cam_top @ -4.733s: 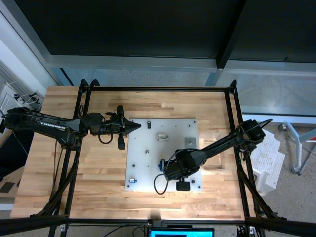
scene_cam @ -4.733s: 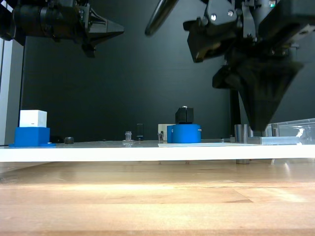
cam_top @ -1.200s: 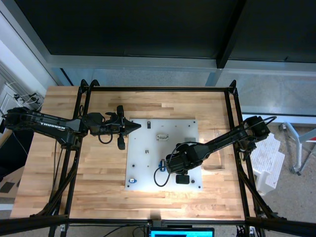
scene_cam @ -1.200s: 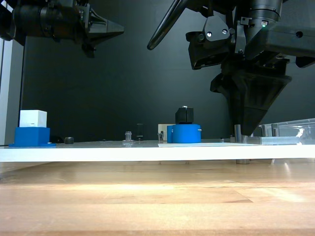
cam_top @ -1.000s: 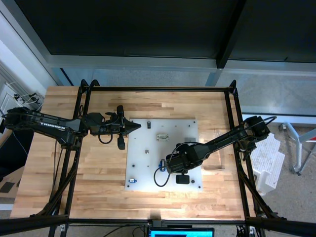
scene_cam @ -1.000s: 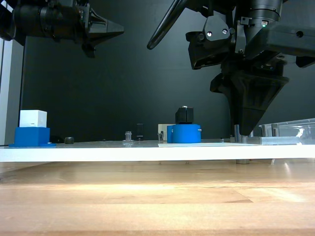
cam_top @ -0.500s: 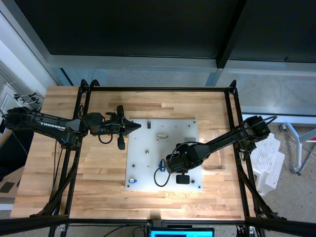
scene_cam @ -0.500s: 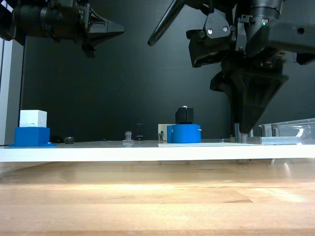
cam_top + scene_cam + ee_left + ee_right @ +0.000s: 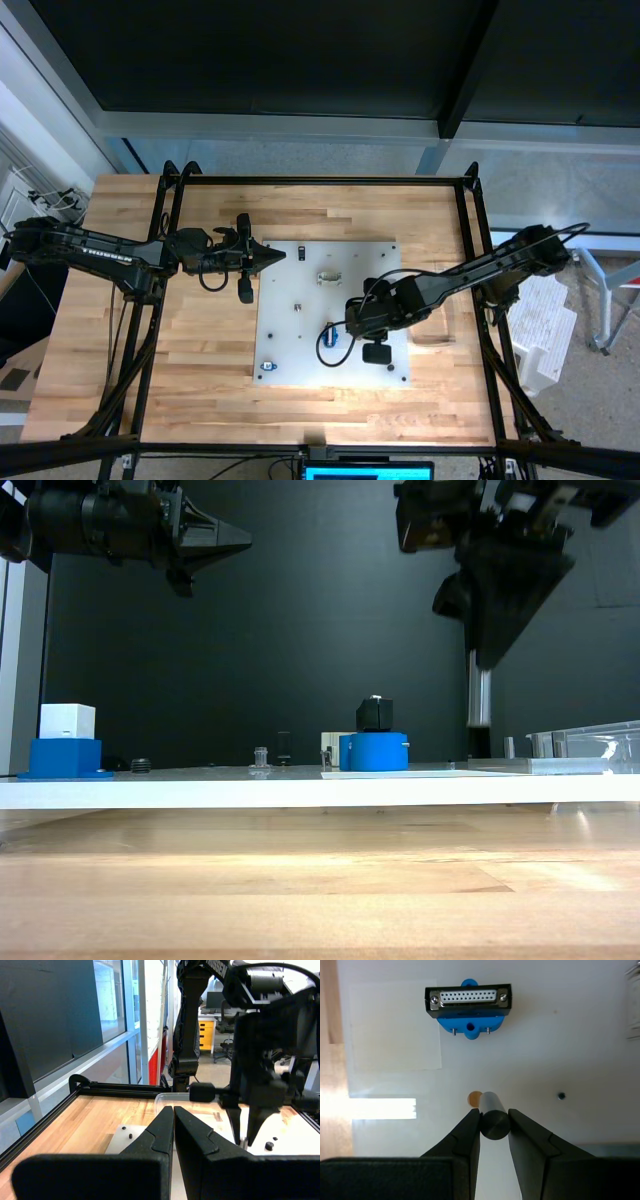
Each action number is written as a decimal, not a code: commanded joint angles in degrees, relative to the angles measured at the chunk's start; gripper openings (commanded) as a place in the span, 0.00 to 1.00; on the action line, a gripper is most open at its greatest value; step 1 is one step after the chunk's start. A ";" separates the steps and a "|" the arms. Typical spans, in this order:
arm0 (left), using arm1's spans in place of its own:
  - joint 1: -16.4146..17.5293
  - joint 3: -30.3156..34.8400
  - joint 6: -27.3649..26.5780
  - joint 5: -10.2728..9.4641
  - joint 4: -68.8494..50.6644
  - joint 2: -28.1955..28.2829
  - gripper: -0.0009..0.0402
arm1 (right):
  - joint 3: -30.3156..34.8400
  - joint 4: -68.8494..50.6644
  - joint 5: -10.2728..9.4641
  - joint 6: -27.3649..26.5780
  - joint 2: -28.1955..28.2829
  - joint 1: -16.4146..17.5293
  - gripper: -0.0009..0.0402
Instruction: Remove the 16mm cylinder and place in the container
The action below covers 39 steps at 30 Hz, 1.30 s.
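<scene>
Right gripper (image 9: pixel 481 662): upper right of the low view, pointing down, jaws pinched on the top end of the dark grey, smooth metal 16mm cylinder (image 9: pixel 479 702).
Cylinder: hangs upright above the white task board (image 9: pixel 300 345). In the right wrist view its round socket hole (image 9: pixel 474 1098) shows open just beside it, so it looks free.
Container (image 9: pixel 600 748): clear, low-walled plastic tray at the low view's right edge, apart from the cylinder.
Left gripper (image 9: pixel 278 256): left of centre in the high view, jaws closed on nothing.
Risk: the grip holds only the rod's end, so a quick sideways carry could let it tilt or slip. Its lower end sits low and might clip the tray wall, then drop and roll.
</scene>
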 commanded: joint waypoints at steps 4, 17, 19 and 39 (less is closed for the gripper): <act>0.00 0.02 0.02 0.02 0.00 0.00 0.02 | 0.04 -1.11 0.00 0.04 -3.76 -0.37 0.08; 0.02 0.02 0.02 0.02 0.00 0.00 0.02 | 0.00 -4.74 0.09 0.17 -6.78 -0.68 0.08; 0.00 0.02 0.02 0.00 0.00 0.00 0.02 | -0.39 -6.19 0.17 0.15 -8.11 -0.68 0.08; 0.02 0.02 0.02 0.02 0.00 0.00 0.02 | -18.14 -11.80 0.17 0.48 -28.13 -0.70 0.08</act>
